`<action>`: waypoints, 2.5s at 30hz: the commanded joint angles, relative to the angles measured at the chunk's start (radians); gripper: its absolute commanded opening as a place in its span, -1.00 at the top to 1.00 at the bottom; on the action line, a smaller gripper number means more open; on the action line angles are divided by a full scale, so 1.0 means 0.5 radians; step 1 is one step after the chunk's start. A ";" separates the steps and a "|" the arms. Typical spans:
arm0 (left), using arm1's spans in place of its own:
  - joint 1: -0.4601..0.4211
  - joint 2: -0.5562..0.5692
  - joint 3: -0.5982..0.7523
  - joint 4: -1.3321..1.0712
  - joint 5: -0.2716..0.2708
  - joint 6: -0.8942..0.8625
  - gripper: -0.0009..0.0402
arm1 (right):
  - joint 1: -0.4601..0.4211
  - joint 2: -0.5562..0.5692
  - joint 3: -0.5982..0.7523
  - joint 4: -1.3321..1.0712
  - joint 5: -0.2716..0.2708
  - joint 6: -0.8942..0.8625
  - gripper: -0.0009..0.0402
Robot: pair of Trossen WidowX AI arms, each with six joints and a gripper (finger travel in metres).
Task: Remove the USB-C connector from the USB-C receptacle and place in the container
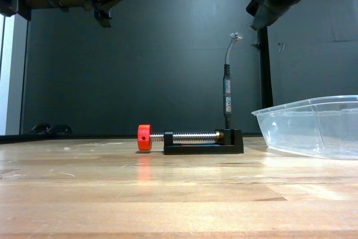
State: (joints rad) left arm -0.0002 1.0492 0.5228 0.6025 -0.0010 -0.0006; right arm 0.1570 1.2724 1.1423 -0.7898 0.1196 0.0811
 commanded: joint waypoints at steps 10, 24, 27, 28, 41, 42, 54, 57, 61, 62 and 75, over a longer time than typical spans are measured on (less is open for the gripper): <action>0.001 0.000 0.000 0.000 0.001 0.001 0.96 | 0.036 0.347 0.361 -0.401 -0.020 0.107 0.77; 0.001 0.000 0.000 0.000 0.001 0.001 0.96 | 0.070 0.583 0.543 -0.406 -0.014 0.243 -0.17; 0.001 0.000 0.000 0.000 0.001 0.001 0.96 | 0.098 0.610 0.542 -0.401 -0.011 0.277 -0.22; 0.000 0.000 0.000 0.000 0.001 0.001 0.96 | 0.108 0.613 0.542 -0.398 -0.011 0.290 -0.23; 0.000 0.000 0.000 0.000 0.001 0.001 0.96 | 0.146 0.744 0.542 -0.298 -0.011 0.300 -0.23; 0.001 0.000 0.000 0.000 0.001 0.001 0.96 | 0.146 0.747 0.542 -0.293 -0.012 0.301 -0.23; 0.000 -0.001 0.000 0.001 0.001 0.001 0.96 | 0.146 0.832 0.540 -0.227 -0.015 0.314 -0.23; 0.000 0.000 0.000 0.000 0.001 0.001 0.96 | 0.145 0.842 0.540 -0.224 -0.015 0.315 -0.23; 0.001 -0.001 0.000 0.000 0.001 0.001 0.96 | 0.146 0.855 0.540 -0.218 -0.013 0.321 -0.23; 0.001 -0.002 0.000 0.001 0.001 0.001 0.96 | 0.146 0.856 0.540 -0.219 -0.014 0.333 -0.23; 0.001 0.000 0.000 -0.001 0.001 0.001 0.96 | 0.190 0.904 0.540 -0.217 -0.034 0.425 -0.23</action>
State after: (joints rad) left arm -0.0002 1.0489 0.5224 0.6025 -0.0010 -0.0006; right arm 0.2493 1.7191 1.4128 -0.8986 0.1108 0.2878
